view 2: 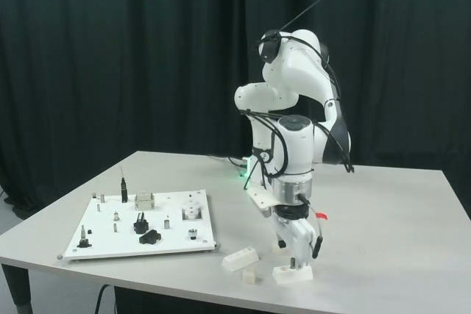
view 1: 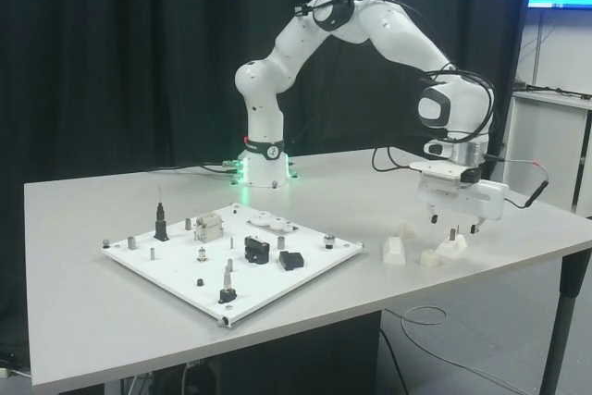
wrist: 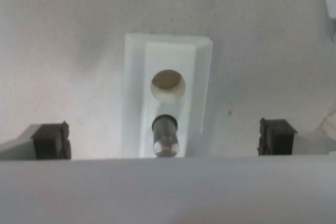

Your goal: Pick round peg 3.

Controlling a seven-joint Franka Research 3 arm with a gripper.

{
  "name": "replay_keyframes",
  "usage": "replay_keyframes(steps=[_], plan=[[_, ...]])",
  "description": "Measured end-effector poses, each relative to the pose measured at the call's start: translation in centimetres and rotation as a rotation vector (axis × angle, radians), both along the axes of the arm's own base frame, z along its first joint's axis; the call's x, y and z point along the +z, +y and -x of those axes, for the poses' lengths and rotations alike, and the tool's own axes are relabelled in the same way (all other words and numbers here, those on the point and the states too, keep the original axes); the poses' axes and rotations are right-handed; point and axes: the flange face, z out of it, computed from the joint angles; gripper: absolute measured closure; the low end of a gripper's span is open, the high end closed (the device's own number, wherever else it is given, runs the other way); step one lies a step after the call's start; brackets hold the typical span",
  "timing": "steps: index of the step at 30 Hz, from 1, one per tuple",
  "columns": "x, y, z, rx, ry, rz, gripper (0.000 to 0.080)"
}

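A grey metal round peg stands upright in a white holder block, next to an empty round hole in the same block. My gripper is open, its black fingertips wide apart on either side of the block, with the peg between them. In the first room view the gripper hangs just above the block near the table's right edge. In the second room view the block sits under the gripper, close to the front edge.
Two more small white blocks lie beside the holder. A white task board with several small parts sits on the left of the grey table. The arm's base stands at the back.
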Motion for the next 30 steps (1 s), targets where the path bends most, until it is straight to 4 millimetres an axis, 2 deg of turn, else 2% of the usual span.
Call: replay_keyframes(steps=[24,25,30], plan=[[-2.4,0.2,-0.8,-0.015,0.013,0.002,0.0003],[-2.5,0.2,-0.8,-0.014,0.014,0.002,0.0096],[-2.9,0.6,-0.7,-0.007,0.019,0.001,0.0096]])
